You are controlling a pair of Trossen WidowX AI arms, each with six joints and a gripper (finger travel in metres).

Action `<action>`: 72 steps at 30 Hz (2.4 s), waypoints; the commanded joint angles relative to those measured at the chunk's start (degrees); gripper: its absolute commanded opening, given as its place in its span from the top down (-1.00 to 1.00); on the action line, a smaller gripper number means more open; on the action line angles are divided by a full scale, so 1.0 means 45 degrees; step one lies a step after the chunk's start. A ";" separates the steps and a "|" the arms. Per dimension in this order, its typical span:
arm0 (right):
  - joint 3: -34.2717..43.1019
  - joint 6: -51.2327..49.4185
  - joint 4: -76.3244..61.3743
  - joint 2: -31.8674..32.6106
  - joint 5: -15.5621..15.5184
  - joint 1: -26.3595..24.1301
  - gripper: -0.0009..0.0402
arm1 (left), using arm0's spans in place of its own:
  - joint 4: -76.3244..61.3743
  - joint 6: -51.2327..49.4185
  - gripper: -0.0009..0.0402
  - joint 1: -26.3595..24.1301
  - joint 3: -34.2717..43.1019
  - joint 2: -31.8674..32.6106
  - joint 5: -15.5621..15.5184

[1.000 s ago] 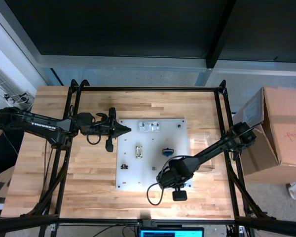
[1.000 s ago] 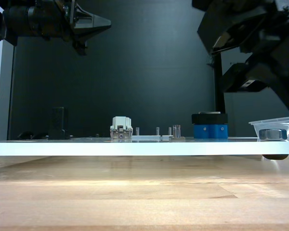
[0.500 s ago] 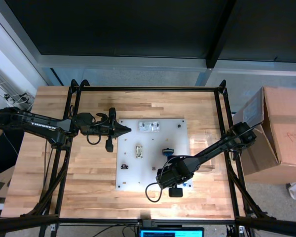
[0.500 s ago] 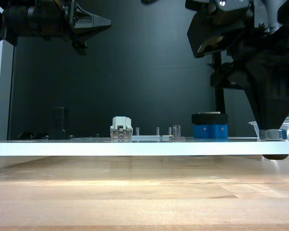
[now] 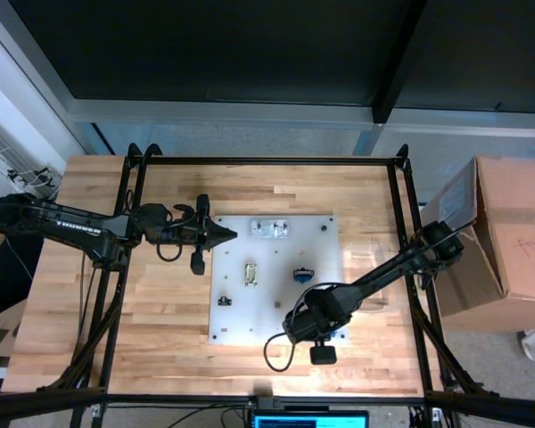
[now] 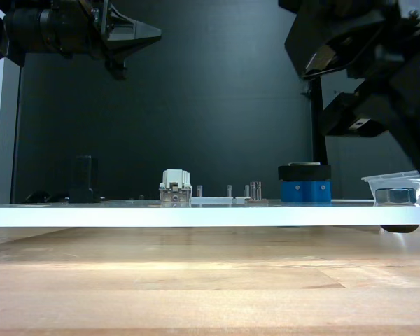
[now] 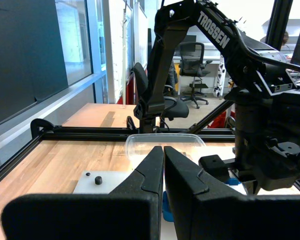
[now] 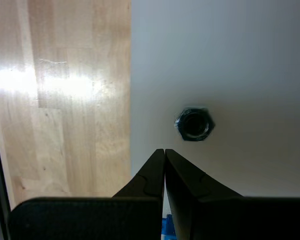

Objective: Pick the M12 nut and place it on its threads and fasten

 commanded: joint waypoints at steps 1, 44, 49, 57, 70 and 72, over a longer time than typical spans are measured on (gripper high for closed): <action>0.0005 0.0015 -0.0102 0.0010 0.0073 0.0024 0.96 | 0.0000 0.0005 0.96 0.0000 0.0000 0.0010 0.0005; 0.0160 0.0418 -0.0665 -0.0039 0.2346 -0.0005 0.96 | 0.0005 0.0005 0.96 0.0000 0.0000 0.0000 0.0005; 0.0121 0.0393 -0.0248 -0.0039 0.2404 0.0000 0.96 | 0.0005 0.0005 0.96 0.0005 0.0000 0.0000 0.0005; -0.0121 -0.0316 0.0160 -0.0039 -0.0170 0.0000 0.96 | 0.0005 0.0005 0.96 0.0000 0.0000 0.0000 0.0005; -0.0063 -0.0272 -0.0403 -0.0243 0.0117 0.0000 0.96 | 0.0005 0.0005 0.96 0.0000 0.0000 0.0005 0.0005; -0.0063 -0.0238 -0.0432 -0.0491 0.0772 -0.0015 0.96 | 0.0005 0.0005 0.96 0.0005 0.0000 0.0000 0.0000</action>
